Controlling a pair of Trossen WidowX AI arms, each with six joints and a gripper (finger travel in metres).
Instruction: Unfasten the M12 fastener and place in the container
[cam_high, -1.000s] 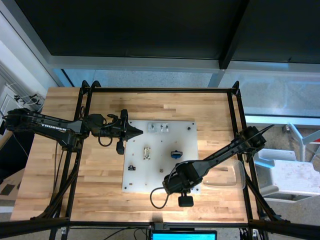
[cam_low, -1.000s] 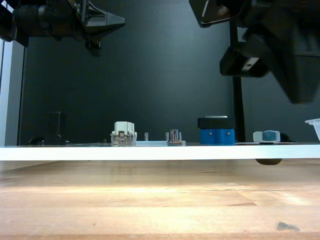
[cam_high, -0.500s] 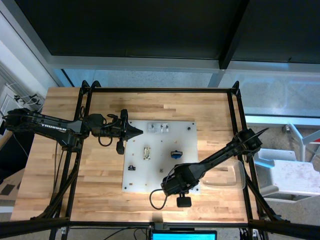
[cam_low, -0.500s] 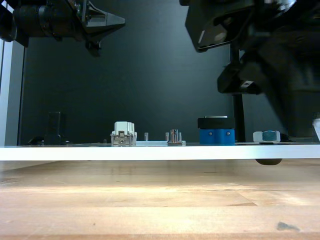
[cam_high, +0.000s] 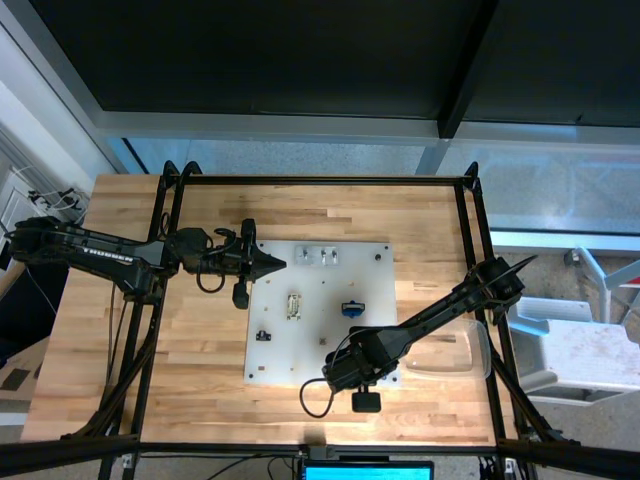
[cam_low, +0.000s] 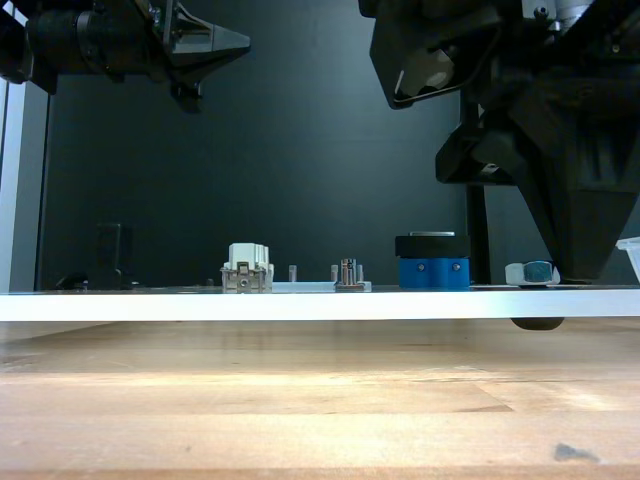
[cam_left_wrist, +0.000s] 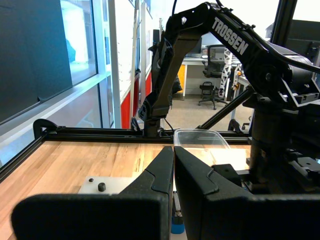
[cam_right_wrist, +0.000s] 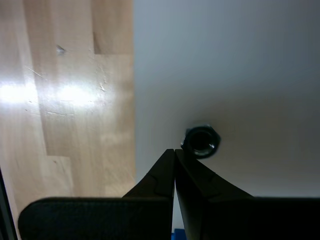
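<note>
Counted on the wooden counter (cam_high: 200, 350): one white board (cam_high: 300, 345), one clear container (cam_high: 455, 358), one small silver nut (cam_right_wrist: 201, 140), two arms, two grippers; on the board also one blue block (cam_low: 432, 270) and one beige connector (cam_low: 247, 272). Left gripper (cam_high: 275, 264) held high above the board's far left edge, its fingers (cam_left_wrist: 192, 180) pressed together tip to tip, holding and touching nothing, with the container well ahead of them across the board. Right gripper (cam_right_wrist: 174, 151) pointed straight down over the board's near right edge, fingers (cam_right_wrist: 162, 172) closed flat against each other with nothing pinched between them. Nut just beside the right fingertips, lying outside their closed line rather than between them; contact between tip and nut not discernible. Nut seated low on the white board, dark at its centre, with no ribs visible beneath it in the low view; whether on its stud cannot be told. Container near the right fingers but apart from them, off the board's right edge, with no nut inside.
</note>
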